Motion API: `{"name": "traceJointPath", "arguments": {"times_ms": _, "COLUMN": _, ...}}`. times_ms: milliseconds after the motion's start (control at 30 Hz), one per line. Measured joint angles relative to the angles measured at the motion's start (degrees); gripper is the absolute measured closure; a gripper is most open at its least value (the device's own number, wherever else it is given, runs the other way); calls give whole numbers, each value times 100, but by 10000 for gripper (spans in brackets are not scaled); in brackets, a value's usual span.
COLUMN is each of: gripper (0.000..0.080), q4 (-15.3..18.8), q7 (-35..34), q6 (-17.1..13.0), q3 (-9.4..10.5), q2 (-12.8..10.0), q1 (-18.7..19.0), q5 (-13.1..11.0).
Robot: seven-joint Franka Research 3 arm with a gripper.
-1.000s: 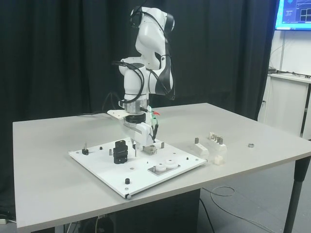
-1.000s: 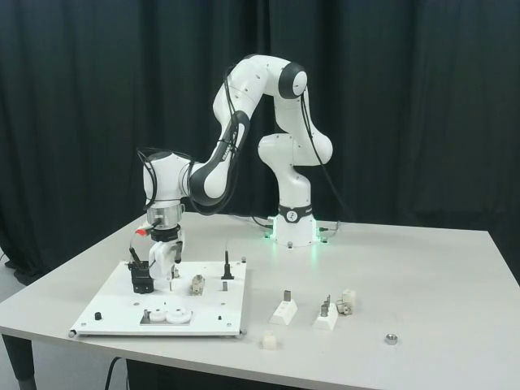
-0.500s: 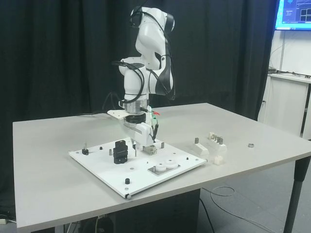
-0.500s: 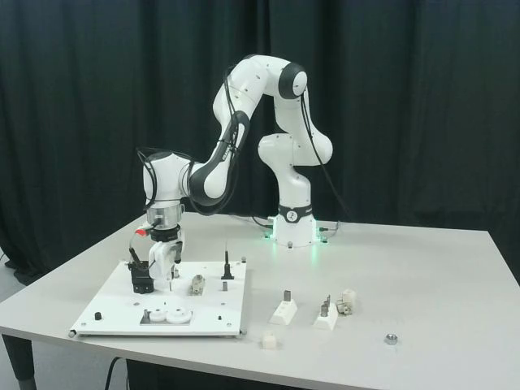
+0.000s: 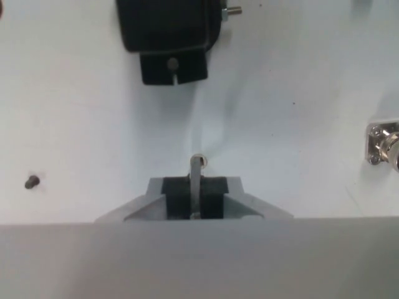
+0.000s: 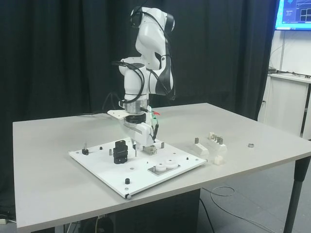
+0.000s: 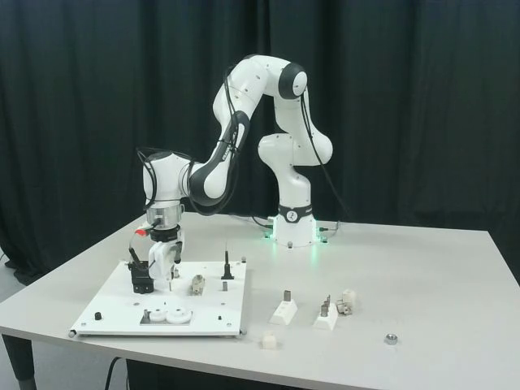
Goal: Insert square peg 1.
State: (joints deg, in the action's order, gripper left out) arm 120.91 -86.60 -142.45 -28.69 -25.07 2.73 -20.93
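Between the fingertips: square peg pinched upright, tip just over white board.
Gripper: jaws closed on peg, low beside black block.
Hole: hidden under peg, cannot tell alignment.
Do well: keep peg vertical, square its faces, descend slowly, release only once seated.

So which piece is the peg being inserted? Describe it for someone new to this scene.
Find the flat white board on the grey table. Above it, beside the black block, the white arm's gripper pinches a thin grey metal peg. It alone is held, not standing in a holder.
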Motion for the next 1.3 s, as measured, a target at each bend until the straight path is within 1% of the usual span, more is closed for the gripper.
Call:
{"name": "traceJointPath", "arguments": {"times_ms": 600, "gripper": 776, "q4": -10, "q7": 27, "q6": 4, "q3": 2, "q2": -9, "q1": 0, "q5": -6}}
{"name": "traceJointPath", "arguments": {"times_ms": 933, "gripper": 776, "q4": -16, "q7": 21, "q6": 84, "q3": -22, "q2": -7, "q1": 0, "q5": -64}}
{"name": "traceJointPath", "arguments": {"times_ms": 1300, "gripper": 776, "q4": -19, "q7": 18, "q6": 69, "q3": -28, "q2": -37, "q1": 0, "q5": -148}}
